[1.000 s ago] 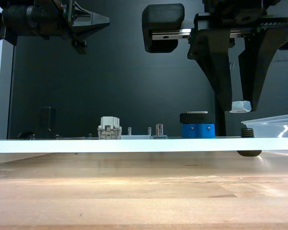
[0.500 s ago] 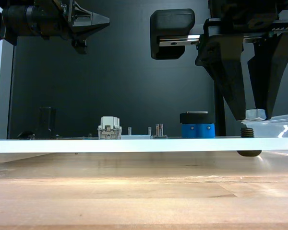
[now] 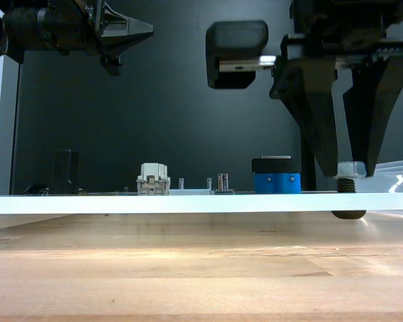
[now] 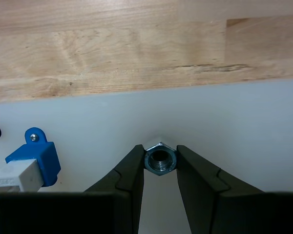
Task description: Pick the M12 fastener and fasten on the M12 threads
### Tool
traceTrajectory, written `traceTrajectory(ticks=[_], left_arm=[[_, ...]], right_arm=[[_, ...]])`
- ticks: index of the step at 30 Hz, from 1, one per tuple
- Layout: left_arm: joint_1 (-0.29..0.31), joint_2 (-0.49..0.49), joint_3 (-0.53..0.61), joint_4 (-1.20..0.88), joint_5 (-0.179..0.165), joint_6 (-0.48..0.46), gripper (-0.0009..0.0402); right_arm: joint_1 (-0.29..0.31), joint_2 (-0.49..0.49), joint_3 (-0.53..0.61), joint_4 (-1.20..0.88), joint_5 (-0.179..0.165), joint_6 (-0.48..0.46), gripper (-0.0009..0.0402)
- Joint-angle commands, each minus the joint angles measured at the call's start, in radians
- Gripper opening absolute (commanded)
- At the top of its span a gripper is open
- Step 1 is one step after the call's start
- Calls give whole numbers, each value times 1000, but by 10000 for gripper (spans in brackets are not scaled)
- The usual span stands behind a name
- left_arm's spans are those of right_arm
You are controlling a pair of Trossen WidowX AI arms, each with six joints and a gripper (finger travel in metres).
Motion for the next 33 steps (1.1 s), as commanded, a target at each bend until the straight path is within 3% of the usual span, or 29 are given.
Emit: traceTrajectory(ticks=[1, 21, 28, 33], left_arm=[[0, 0, 0, 0, 0, 0, 0], [0, 0, 0, 0, 0, 0, 0], [0, 0, 0, 0, 0, 0, 0], [0, 0, 0, 0, 0, 0, 0]], right_arm=[[0, 0, -11, 2, 0, 1, 2], [-5, 26, -14, 25, 1, 26, 2], [-5, 18, -14, 19, 0, 166, 2], [-5, 16, -14, 18, 0, 380, 2]])
